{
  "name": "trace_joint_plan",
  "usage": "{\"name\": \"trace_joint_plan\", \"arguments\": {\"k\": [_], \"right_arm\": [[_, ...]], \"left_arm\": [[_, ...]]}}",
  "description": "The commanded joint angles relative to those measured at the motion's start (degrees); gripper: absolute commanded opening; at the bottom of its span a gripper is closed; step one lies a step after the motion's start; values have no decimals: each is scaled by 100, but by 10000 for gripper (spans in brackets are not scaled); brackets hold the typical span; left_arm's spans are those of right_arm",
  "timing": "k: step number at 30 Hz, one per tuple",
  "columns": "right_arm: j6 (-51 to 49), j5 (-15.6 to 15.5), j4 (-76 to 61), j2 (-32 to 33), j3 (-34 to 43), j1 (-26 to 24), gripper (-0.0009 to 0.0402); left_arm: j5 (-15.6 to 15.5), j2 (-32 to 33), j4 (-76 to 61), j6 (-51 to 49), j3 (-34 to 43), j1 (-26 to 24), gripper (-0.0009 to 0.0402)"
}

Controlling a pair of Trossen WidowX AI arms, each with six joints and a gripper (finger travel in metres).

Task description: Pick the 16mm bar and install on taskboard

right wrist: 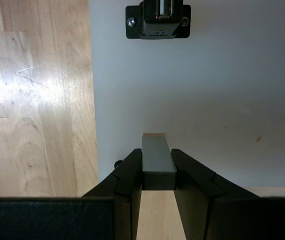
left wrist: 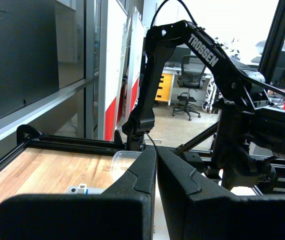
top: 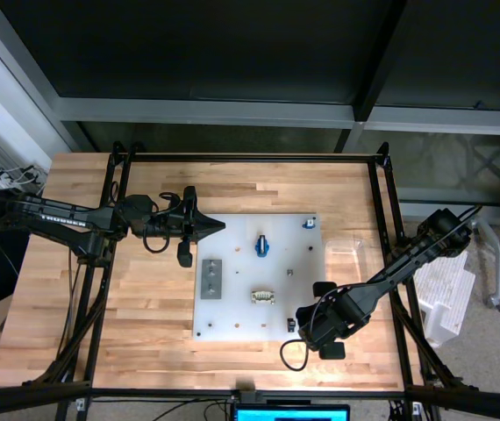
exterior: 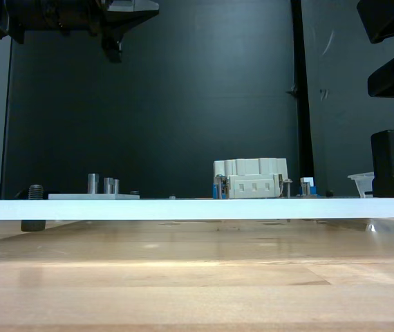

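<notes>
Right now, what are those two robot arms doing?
The right gripper is shut on the 16mm bar, a small grey block. It holds the bar above the white taskboard, near the board's near right corner, so the bar is not in any seat yet. The left gripper is shut with nothing in it and hangs high above the board's far left corner.

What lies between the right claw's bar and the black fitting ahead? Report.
Only bare white board, per the right wrist view. Right claw, over the board's near edge, grips the 16mm bar; left claw hovers shut at its far-left corner.
</notes>
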Motion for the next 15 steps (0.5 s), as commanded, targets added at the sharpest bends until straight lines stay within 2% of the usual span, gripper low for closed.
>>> {"name": "trace_joint_plan", "arguments": {"k": [1,15], "right_arm": [[17,15,24,-2,-9,0,0],[26,50,59,-2,-44,-24,0]], "left_arm": [[2,0,2,0,2,0,0],[2,0,2,0,2,0,0]]}}
